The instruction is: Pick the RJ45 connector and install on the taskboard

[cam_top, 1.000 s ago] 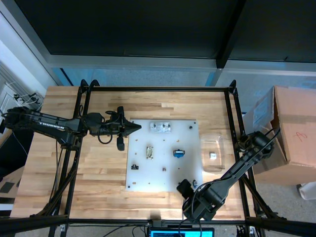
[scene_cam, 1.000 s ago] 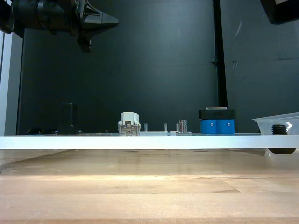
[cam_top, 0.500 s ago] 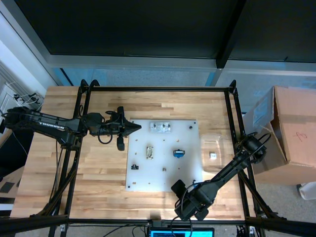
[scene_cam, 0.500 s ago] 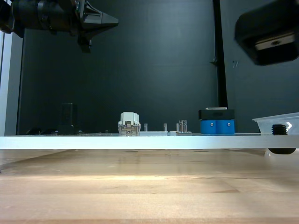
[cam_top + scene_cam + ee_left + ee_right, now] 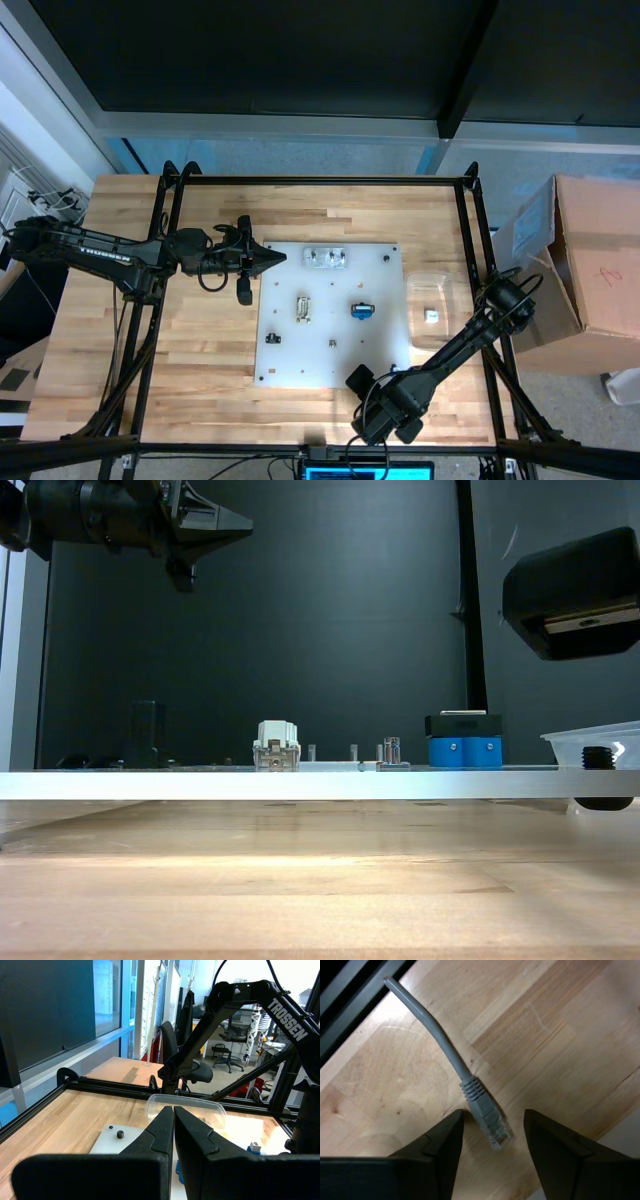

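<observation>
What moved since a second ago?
The right gripper swung left along the near edge of the table and came down lower. It now hangs open over the RJ45 connector, which lies free on the table. Nothing was grabbed or let go. The left gripper stayed shut, high by the far-left corner of the board.

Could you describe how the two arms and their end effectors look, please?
Both are slim, matte black, with black cables looped at joints; the left arm bears white TROSSEN lettering. The left end effector, at the white board's far-left corner, ends in pointed wedge fingers; the right end effector, over the wooden table, likewise.
</observation>
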Robot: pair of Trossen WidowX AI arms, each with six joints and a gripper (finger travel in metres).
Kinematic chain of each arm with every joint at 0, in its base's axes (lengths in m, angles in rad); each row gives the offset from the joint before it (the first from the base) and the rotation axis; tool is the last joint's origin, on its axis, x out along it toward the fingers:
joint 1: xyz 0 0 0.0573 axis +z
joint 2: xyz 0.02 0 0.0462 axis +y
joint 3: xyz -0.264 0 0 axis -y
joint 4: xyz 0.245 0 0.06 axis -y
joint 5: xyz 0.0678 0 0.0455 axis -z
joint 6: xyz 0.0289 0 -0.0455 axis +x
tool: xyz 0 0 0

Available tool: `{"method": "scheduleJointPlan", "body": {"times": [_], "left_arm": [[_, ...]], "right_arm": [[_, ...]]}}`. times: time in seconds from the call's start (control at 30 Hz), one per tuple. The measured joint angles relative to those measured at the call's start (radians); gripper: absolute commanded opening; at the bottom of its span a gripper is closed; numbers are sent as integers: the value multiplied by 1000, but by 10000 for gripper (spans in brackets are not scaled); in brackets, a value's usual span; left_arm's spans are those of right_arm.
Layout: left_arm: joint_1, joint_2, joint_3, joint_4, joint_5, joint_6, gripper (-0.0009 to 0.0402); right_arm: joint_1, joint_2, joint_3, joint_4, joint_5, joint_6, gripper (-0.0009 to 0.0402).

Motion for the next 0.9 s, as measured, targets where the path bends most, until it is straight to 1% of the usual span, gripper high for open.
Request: {"method": "scheduleJointPlan", "body": {"times": [0.27,0.4,0.53,0.67,0.73,0.9], "left_arm": [[0,0,0,0,0,0,0],[0,0,0,0,0,0,0],[0,0,0,0,0,0,0],[0,0,0,0,0,0,0],[0,0,0,0,0,0,0],[0,0,0,0,0,0,0]], "right_arm": [[-1,-1,-2,-5,4,-1,-3],[-1,-13,-3,-22,4,0,13],[-2,-62,-3,-48,2,53,11],[-13,-138,-4,-107,-1,157,-1],[-30,-190,-15,-123,0,229,1],[-90,-337,-102,-112,2,391,-1]]}}
